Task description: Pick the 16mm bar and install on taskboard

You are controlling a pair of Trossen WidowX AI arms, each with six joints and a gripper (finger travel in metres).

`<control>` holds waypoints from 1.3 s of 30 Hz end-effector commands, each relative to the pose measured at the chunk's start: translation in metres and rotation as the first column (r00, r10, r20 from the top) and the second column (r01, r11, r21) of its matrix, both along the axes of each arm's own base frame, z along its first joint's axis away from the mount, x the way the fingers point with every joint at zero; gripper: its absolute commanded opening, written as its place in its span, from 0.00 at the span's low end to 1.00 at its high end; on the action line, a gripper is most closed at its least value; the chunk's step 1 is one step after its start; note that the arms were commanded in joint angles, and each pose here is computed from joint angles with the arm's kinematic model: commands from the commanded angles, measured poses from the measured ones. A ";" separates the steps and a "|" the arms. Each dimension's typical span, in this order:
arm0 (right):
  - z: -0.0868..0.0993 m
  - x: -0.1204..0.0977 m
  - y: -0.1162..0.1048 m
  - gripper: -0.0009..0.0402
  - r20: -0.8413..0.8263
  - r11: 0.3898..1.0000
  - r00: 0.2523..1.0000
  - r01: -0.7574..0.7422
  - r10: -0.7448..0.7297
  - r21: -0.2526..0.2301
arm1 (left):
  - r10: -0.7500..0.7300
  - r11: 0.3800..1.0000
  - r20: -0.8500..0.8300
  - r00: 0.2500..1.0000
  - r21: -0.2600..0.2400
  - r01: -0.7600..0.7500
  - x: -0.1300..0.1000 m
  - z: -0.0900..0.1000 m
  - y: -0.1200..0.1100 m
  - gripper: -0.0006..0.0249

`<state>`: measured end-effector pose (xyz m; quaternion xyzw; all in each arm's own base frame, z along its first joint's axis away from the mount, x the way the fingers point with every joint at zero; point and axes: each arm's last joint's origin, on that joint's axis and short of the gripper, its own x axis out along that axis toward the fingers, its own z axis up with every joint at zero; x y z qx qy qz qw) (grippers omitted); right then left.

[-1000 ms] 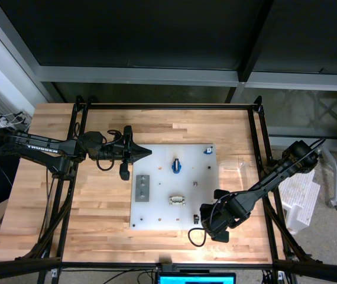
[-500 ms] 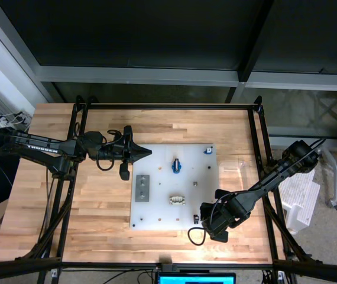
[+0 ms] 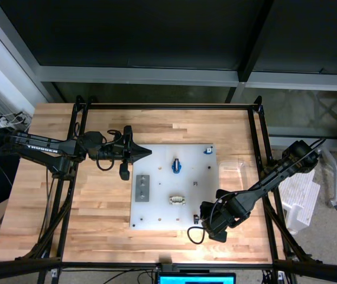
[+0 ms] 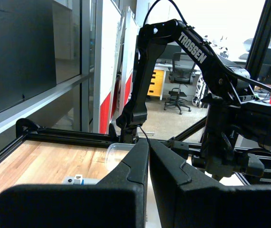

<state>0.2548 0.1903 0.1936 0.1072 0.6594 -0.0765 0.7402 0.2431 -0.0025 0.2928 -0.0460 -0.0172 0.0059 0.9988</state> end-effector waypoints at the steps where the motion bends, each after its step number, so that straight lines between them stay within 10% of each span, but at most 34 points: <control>1: 0.000 0.000 0.000 0.02 -0.001 1.000 1.000 0.005 -0.005 -0.001 | 0.000 1.000 0.000 1.000 0.000 0.000 0.000 0.000 0.000 0.02; 39: 0.029 -0.004 -0.003 0.02 0.041 0.959 0.959 -0.282 0.282 -0.003 | 0.000 1.000 0.000 1.000 0.000 0.000 0.000 0.000 0.000 0.02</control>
